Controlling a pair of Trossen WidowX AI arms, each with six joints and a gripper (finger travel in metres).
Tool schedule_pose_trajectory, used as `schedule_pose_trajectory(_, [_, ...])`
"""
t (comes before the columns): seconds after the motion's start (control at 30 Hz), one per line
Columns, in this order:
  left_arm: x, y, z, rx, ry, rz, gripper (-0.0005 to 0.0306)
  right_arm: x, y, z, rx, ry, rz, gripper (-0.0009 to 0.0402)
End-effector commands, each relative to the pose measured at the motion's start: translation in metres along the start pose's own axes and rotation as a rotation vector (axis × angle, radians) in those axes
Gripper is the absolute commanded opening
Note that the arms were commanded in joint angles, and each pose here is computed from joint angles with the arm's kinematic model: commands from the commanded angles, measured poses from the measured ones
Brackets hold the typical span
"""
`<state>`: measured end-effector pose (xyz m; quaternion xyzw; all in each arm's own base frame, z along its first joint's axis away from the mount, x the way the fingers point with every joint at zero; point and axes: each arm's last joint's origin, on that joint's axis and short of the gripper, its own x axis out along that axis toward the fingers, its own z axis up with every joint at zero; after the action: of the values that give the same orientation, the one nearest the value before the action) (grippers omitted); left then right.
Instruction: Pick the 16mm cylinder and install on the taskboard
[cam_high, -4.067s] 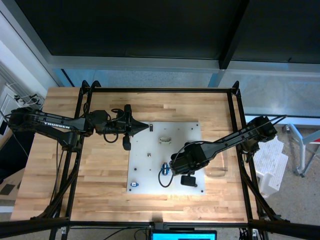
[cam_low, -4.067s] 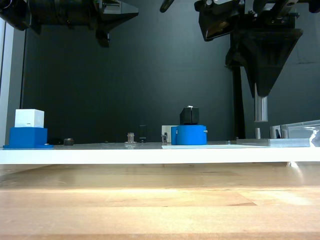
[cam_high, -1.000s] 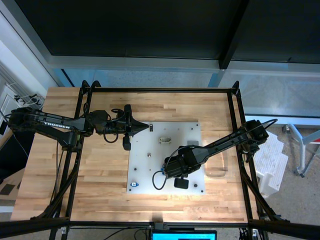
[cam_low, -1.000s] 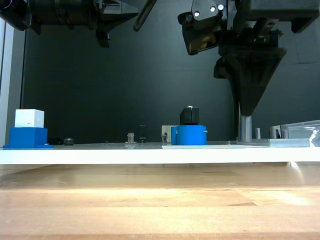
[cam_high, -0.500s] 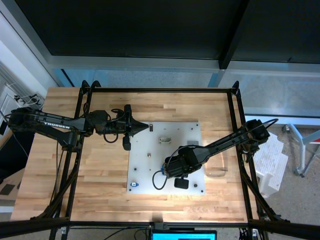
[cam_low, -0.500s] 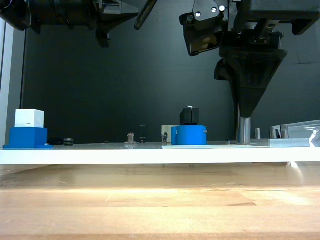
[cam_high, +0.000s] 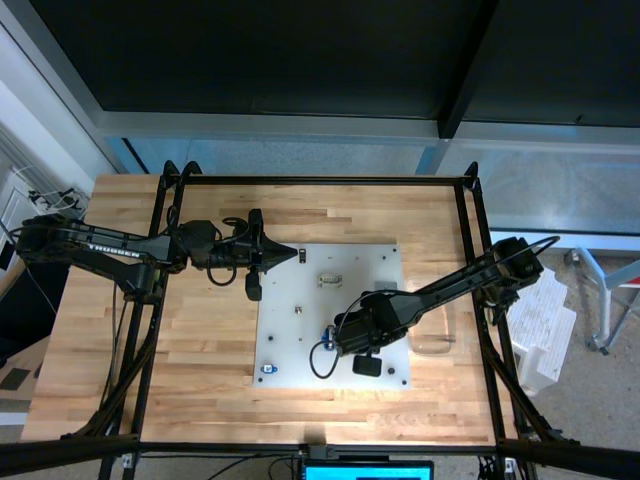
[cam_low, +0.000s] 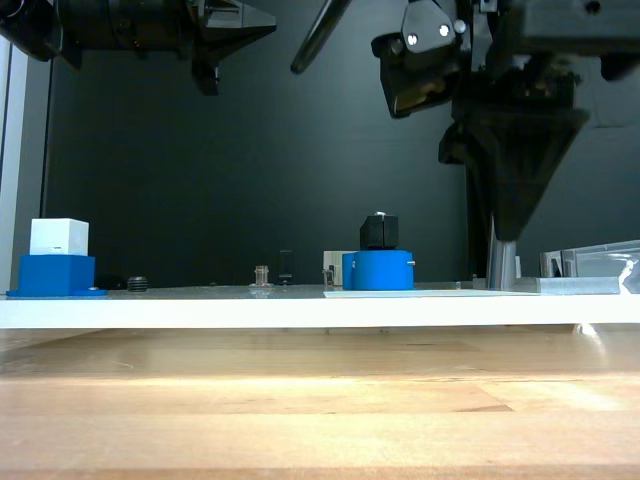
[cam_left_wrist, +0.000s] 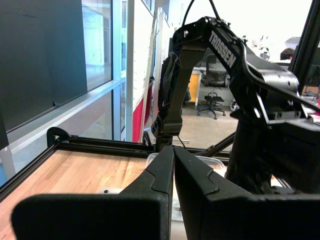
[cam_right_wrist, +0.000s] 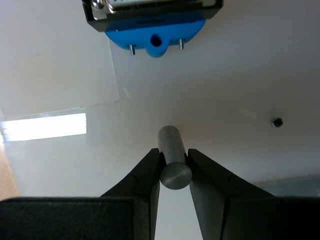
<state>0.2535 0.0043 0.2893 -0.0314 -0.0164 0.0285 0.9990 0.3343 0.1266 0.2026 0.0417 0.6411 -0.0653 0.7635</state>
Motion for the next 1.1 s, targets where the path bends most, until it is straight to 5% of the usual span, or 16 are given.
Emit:
schedule_pose_trajectory(0.03, [0.0, 0.0, 0.0, 0.0, 0.0, 0.0, 0.0, 0.0, -0.002, -0.003, 0.005, 0.004, -0.011, 0.0043])
schedule_pose_trajectory(0.37, [0.0, 0.0, 0.0, 0.0, 0.0, 0.0, 0.0, 0.0, -0.006, -0.011, 0.016, 0.011, -0.015, 0.0054])
schedule_pose_trajectory(0.8, [0.0, 0.0, 0.0, 0.0, 0.0, 0.0, 0.0, 0.0, -0.013, -0.027, 0.019, 0.011, -0.01, 0.0194])
schedule_pose_trajectory(1.1, [0.0, 0.0, 0.0, 0.0, 0.0, 0.0, 0.0, 0.0, -0.019, -0.04, 0.026, 0.019, -0.019, 0.0206])
